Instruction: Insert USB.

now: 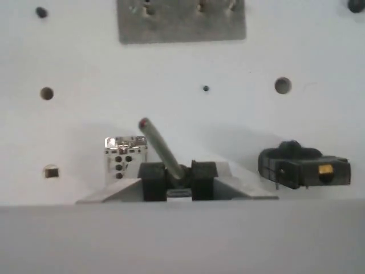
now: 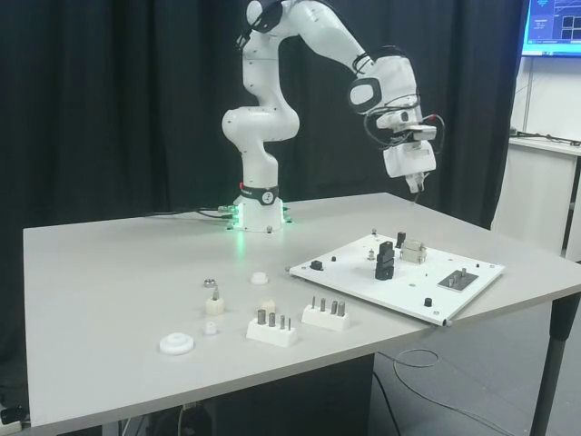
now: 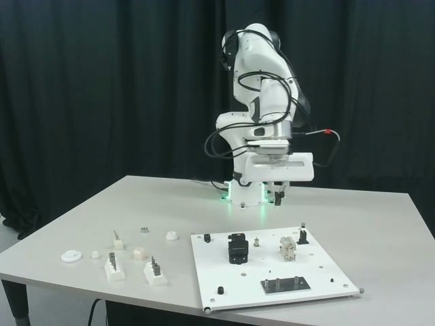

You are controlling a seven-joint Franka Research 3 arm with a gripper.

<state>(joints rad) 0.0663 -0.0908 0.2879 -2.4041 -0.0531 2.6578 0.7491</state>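
Hovering gripper (image 1: pixel 178 180) is seen high above white board (image 2: pixel 345 272), fingers closed on thin grey pin (image 1: pixel 161 147). Shiny USB socket block (image 1: pixel 125 155) is located on board below, at 10 o'clock from fingertips, well apart.

The white board (image 2: pixel 427 289) below the claw (image 1: pixel 179 178) looks like smooth matt plastic or painted sheet, drilled with plain round holes. The claw's black finger pads (image 1: pixel 151 178) look like matt rubber or plastic, and between them sits a slim grey pin (image 1: pixel 162 147) with a dull metallic sheen. Just beside the claw, a small socket block (image 1: pixel 125 154) shines like polished metal, mirror-bright on its upper face. Farther to the other side, a black connector housing (image 1: pixel 304 166) looks like matt moulded plastic. Beyond the claw lies a grey plate (image 1: pixel 181 21) of brushed, unpolished metal. The grey counter (image 2: pixel 118 272) is smooth and matt. The arm's white shell (image 3: pixel 262 75) is glossy plastic; black cloth curtains (image 3: pixel 102 88) hang behind.
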